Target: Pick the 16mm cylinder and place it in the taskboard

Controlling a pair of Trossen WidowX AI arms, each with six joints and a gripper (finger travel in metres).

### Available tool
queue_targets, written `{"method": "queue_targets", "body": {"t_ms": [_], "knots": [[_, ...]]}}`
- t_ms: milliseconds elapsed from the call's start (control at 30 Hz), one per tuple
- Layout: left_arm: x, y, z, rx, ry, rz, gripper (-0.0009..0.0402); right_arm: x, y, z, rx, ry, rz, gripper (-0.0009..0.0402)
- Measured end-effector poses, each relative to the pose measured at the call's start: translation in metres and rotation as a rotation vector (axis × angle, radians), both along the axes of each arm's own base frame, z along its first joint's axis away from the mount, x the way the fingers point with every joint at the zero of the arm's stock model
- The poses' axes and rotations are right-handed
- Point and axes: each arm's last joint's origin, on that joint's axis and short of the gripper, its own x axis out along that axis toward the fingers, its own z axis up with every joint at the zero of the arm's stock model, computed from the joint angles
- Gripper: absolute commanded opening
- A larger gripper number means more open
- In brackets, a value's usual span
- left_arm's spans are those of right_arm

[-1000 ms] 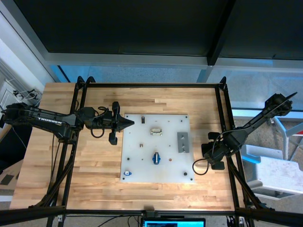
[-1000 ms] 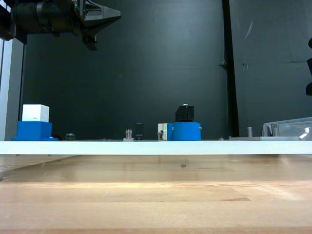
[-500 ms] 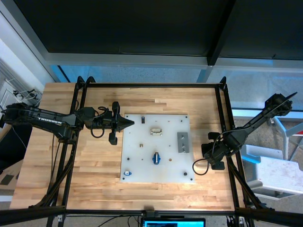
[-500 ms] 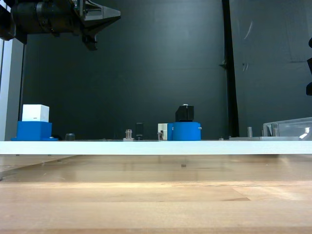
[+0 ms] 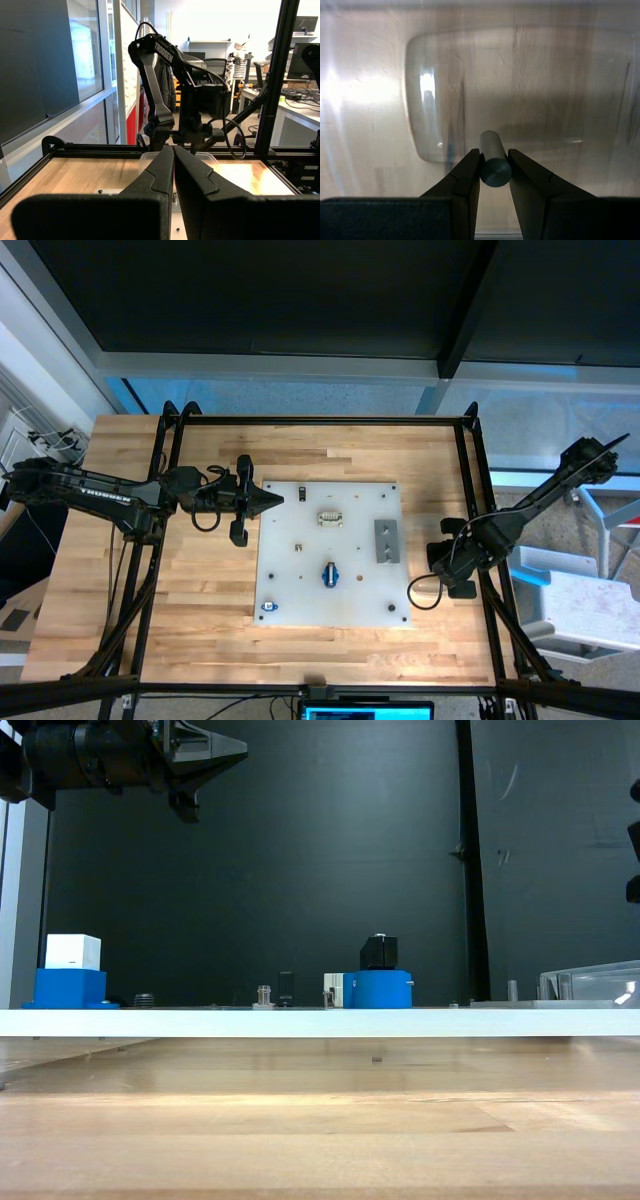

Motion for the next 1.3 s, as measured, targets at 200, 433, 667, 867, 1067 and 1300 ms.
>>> {"method": "queue_targets", "body": {"t_ms": [200, 433, 667, 867, 1067, 1300], "knots": [[0.000, 0.000, 0.000, 0.000, 0.000, 0.000, 0.0000, 0.001, 0.001, 0.015, 0.002, -0.003, 0.000, 0.0027], [0.000, 0.000, 0.000, 0.000, 0.000, 0.000, 0.0000, 0.003, 0.002, 0.038, 0.006, -0.009, 0.000, 0.0027], [0.000, 0.000, 0.000, 0.000, 0.000, 0.000, 0.0000, 0.002, 0.002, 0.062, 0.010, -0.015, 0.000, 0.0027], [0.000, 0.000, 0.000, 0.000, 0.000, 0.000, 0.0000, 0.001, 0.000, 0.079, 0.007, -0.010, 0.000, 0.0027], [0.000, 0.000, 0.000, 0.000, 0.000, 0.000, 0.0000, 0.000, 0.000, 0.081, 0.006, -0.009, 0.001, 0.0027], [0.000, 0.000, 0.000, 0.000, 0.000, 0.000, 0.0000, 0.000, 0.000, 0.081, 0.006, -0.009, 0.000, 0.0027]]}}
